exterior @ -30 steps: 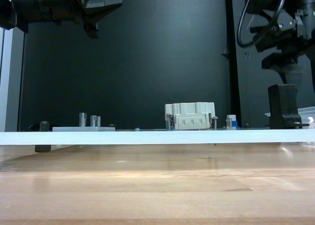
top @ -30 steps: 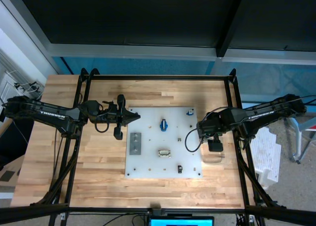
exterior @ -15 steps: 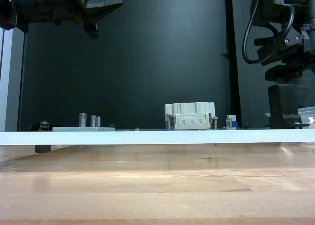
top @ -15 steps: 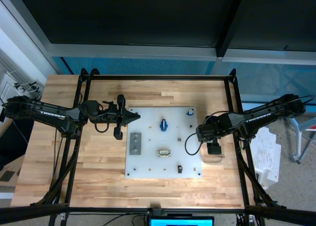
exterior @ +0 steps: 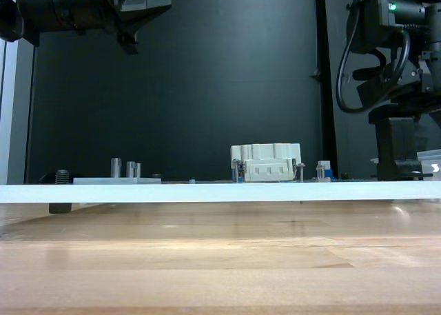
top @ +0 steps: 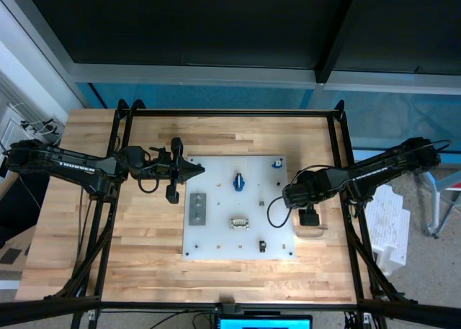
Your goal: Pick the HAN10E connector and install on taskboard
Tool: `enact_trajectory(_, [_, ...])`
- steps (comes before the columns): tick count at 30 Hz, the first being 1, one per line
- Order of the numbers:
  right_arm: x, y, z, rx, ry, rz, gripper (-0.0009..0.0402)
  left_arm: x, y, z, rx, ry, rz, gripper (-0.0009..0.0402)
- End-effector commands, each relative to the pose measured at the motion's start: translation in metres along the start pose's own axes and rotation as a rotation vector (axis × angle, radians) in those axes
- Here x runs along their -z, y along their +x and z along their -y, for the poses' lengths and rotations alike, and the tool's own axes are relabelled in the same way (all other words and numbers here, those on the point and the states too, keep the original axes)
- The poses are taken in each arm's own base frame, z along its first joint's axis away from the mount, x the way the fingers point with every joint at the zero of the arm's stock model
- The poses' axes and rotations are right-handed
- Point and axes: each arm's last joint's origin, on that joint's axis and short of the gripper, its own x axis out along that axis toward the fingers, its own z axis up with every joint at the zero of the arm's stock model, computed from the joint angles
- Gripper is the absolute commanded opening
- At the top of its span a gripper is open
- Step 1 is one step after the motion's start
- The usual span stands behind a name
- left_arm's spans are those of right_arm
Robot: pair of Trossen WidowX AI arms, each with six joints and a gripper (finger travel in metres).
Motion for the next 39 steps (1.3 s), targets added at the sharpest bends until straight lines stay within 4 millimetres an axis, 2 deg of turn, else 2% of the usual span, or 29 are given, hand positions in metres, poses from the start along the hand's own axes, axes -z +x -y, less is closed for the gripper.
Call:
enact_trajectory(1, [0.002, 0.003, 0.000, 0.002, -0.002, -0.007, 0.0283, 0.000, 0.000, 0.000, 0.000, 0.000, 0.000, 0.0001])
enact_trajectory(9, [0.004, 0.007, 0.000, 0.003, 0.000, -0.013, 0.0272, 0.000, 0.000, 0.000, 0.000, 0.000, 0.000, 0.0001])
enact_trajectory(19, [0.006, 0.013, 0.000, -0.004, 0.022, 0.004, 0.0226, 0.000, 0.000, 0.000, 0.000, 0.000, 0.000, 0.0001])
enact_trajectory(39, [0.007, 0.012, -0.001, -0.013, 0.022, 0.009, 0.0085, 0.000, 0.000, 0.000, 0.000, 0.000, 0.000, 0.0001])
